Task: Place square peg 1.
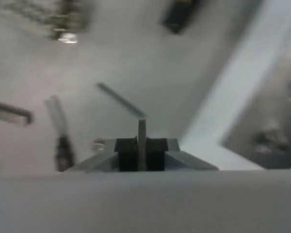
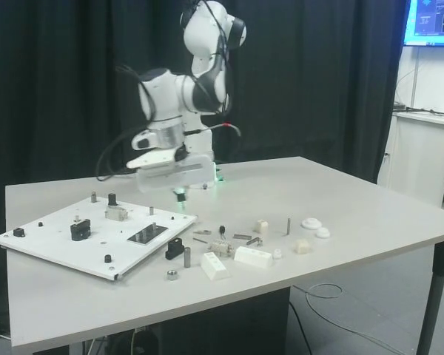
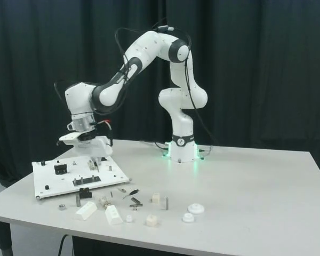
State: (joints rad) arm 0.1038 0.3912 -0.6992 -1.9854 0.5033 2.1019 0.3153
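So your gripper (image 2: 180,194) is hanging in the air over the far right corner of the white board (image 2: 59,240), not touching it. The wrist view shows the fingers clamped on a thin grey square peg (image 1: 142,141) that stands upright between them, its tip poking out past the fingertips. In both room views the peg itself is too small to pick out under the gripper.

The board sits at the left end of the grey tabletop (image 2: 355,222), tilted a bit with its near edge at the tabletop's front. You've got a black block (image 2: 80,231) on it, a dark rectangular plate (image 2: 146,234) nearer the right edge, and a few small upright posts.

Just right of the board there's a scatter of loose parts: 2 white blocks (image 2: 233,262) near the front, a black bracket (image 2: 175,248) touching the board's edge area, a slim upright pin (image 2: 288,225), and 2 white round discs (image 2: 315,226) further right. The arm's base (image 3: 182,149) stands at the far side of the tabletop, with a green glow at its foot.
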